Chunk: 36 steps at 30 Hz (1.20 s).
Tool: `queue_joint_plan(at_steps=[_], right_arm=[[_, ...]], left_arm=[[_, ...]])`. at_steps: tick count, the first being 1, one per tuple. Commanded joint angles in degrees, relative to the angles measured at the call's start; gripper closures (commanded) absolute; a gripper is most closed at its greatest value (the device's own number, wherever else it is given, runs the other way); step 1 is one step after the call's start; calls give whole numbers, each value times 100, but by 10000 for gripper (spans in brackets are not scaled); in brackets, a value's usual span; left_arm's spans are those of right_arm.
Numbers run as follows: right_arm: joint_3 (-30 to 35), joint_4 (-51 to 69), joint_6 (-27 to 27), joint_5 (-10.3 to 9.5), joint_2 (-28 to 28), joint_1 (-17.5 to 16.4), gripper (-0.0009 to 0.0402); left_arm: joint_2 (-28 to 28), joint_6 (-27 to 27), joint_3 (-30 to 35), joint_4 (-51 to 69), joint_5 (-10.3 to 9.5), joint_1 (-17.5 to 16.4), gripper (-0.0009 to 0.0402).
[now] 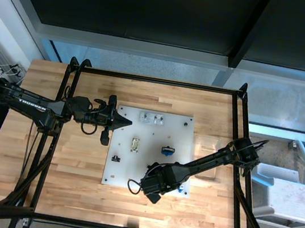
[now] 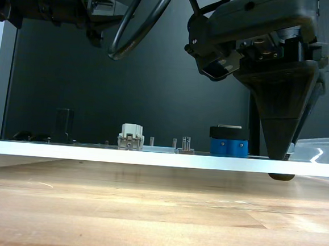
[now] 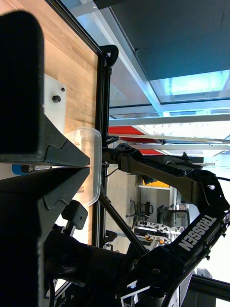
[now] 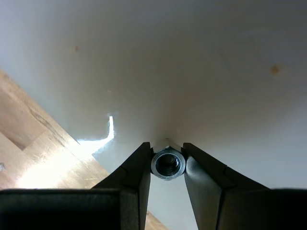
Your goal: Unfasten the M12 fastener and place in the container
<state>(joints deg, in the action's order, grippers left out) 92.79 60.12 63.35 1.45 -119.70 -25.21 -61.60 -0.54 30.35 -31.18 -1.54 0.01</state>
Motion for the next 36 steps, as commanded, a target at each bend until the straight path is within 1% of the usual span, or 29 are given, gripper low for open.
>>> queue_joint_plan(at_steps=[1, 3, 10, 17, 19, 21, 29, 33, 36], right_arm=[[0, -96, -741, -7, 2, 0, 387], [0, -90, -1349, -15, 2, 0, 395], [0, -90, -3762, -17, 2, -2, 386], [0, -92, -5696, -15, 4, -4, 386], [2, -92, -6177, -13, 7, -2, 386], [2, -96, -6568, -11, 11, -2, 386], [46, -105, -7788, -11, 22, -2, 386], [46, -114, -8091, -7, 52, -2, 386], [46, -109, -8091, -7, 109, -4, 386]], left_arm=[[0, 0, 2, 0, 2, -2, 393], [0, 0, 2, 0, 2, 0, 393], [0, 0, 2, 0, 2, 0, 393], [0, 0, 2, 0, 2, 0, 393], [0, 0, 2, 0, 2, 0, 393], [0, 0, 2, 0, 2, 0, 393], [0, -2, 2, 0, 2, 0, 393], [0, 0, 2, 0, 2, 0, 393], [0, 0, 2, 0, 2, 0, 393]])
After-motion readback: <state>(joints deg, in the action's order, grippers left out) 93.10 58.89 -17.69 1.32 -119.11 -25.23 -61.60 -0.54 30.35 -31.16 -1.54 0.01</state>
